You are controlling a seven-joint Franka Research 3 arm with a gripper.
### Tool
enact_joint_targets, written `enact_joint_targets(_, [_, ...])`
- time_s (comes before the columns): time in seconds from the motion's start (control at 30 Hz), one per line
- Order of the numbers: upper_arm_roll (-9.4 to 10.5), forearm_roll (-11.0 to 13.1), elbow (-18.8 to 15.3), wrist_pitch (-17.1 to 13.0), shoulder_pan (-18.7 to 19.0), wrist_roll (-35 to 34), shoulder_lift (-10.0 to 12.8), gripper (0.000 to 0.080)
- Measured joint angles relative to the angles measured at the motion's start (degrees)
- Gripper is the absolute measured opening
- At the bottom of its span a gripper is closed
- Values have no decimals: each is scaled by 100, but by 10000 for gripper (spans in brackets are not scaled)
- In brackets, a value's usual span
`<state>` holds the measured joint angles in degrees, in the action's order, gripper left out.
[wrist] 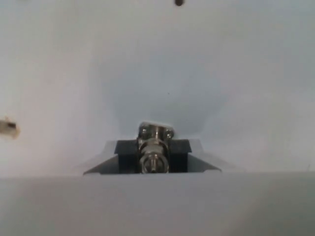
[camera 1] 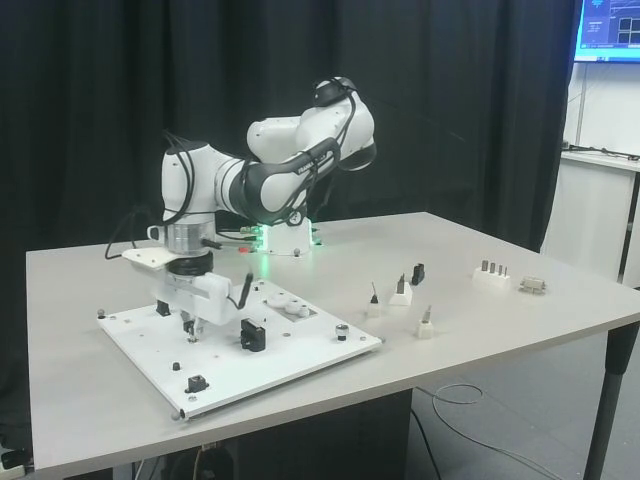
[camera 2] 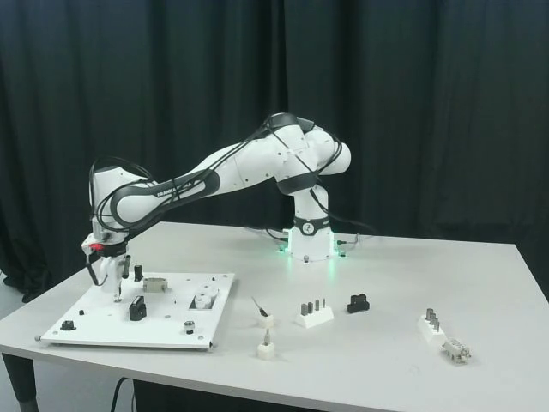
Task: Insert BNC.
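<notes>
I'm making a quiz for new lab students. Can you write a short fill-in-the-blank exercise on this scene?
1. The gripper hangs over the ____ board.
2. In the wrist view, the metal BNC connector sits in a ____ holder.
3. The arm's base glows ____ at the bottom.
4. The curtain behind the table is ____.

Missing words: white; black; green; black

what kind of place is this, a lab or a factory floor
Probably a robotics lab or test cell: a white arm bolted to a grey table, black curtains behind, and a white board of connector fixtures.
</notes>
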<state>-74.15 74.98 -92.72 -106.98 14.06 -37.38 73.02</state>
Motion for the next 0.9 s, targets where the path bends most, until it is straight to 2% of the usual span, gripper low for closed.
enact_joint_targets(0.23, [10, 28, 27, 63, -44, 793, -12, 121])
enact_joint_targets(0.5, [20, 48, 36, 96, -70, 2139, -20, 121])
enact_joint_targets(0.9, [43, 77, 40, 103, -95, 3688, -21, 121])
